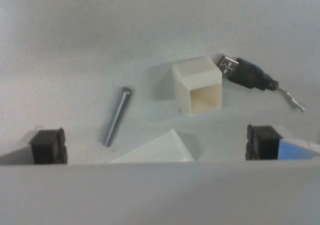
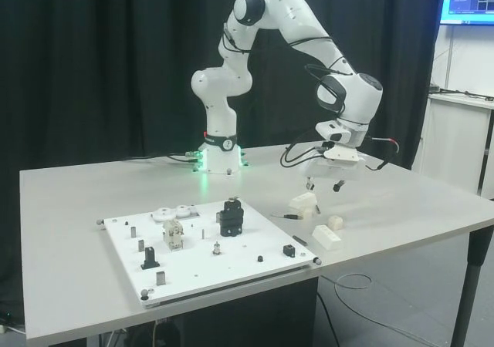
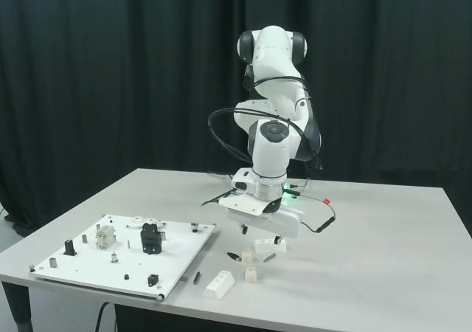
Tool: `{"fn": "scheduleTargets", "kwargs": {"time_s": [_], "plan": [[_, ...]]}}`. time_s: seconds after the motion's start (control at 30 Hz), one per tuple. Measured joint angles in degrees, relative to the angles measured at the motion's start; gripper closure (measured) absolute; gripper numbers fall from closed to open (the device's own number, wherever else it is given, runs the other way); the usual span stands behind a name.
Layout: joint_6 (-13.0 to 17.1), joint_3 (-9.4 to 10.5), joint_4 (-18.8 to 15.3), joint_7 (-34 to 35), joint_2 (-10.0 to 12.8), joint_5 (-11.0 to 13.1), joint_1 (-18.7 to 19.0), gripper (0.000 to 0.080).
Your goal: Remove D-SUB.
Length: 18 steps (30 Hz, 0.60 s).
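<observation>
Arm: the white Franka hangs its gripper (image 2: 324,185) above loose parts on the grey table (image 2: 69,200), off the white board (image 2: 231,274).
Jaws: apart, nothing between them; both black fingertips (image 1: 48,146) stand wide in the wrist view.
Below: a white hollow block (image 1: 198,85), a grey pin (image 1: 116,116), a black USB plug (image 1: 247,74).
D-SUB: cannot be picked out; likely among the small fixtures on the board, well apart from the gripper.
Handling: probably light, rigid, pins fragile; grip the shell's flat sides, pull straight.
Hidden: board parts too small to identify.

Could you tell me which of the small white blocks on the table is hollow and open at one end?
The square white tube block beside the black USB plug: its open end shows an empty inside, unlike the solid wedge-shaped white block.
</observation>
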Motion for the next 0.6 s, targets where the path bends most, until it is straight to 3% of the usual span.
{"fn": "scheduleTargets", "kwargs": {"time_s": [0.6], "plan": [[0.3,0.1,-0.1,0.4,-0.2,-0.8,0.0,0.0003]]}}
